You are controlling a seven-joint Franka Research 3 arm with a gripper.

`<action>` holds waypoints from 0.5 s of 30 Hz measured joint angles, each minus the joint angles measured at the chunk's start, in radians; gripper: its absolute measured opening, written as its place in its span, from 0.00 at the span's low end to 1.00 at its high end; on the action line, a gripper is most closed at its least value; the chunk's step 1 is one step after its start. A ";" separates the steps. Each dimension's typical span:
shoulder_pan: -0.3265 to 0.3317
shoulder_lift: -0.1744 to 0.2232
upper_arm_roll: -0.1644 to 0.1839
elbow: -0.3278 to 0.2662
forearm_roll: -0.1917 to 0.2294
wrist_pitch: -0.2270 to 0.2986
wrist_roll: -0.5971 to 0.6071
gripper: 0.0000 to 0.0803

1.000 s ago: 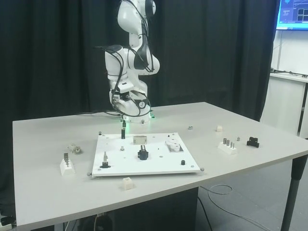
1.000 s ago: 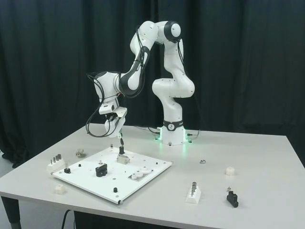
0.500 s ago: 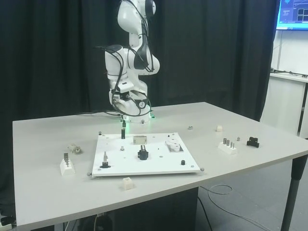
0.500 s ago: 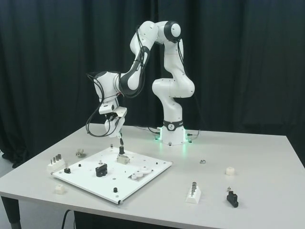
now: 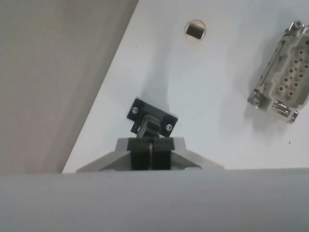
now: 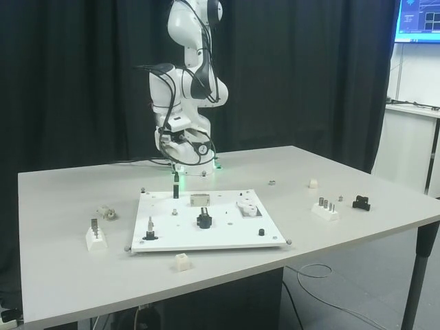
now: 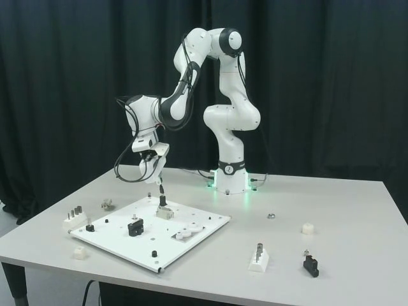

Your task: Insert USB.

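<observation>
On the bench (image 6: 62,206), the white board (image 6: 227,230) carries the black USB socket (image 5: 152,115) near its edge. The hand (image 5: 150,153) hangs straight above the socket, fingers pressed on a dark USB plug (image 5: 148,126) whose long axis points down at the opening. In the room views plug tip and socket look just apart, so the move is likely a short straight descent. To the right sits a grey multi-pin connector (image 5: 285,82). No readable writing anywhere.
</observation>
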 joint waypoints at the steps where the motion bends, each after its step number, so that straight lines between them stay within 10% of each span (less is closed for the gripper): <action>1: 0.000 0.000 0.000 0.000 0.000 0.000 0.000 0.01; 15: 0.000 0.004 -0.004 -0.001 0.000 0.004 -0.009 0.01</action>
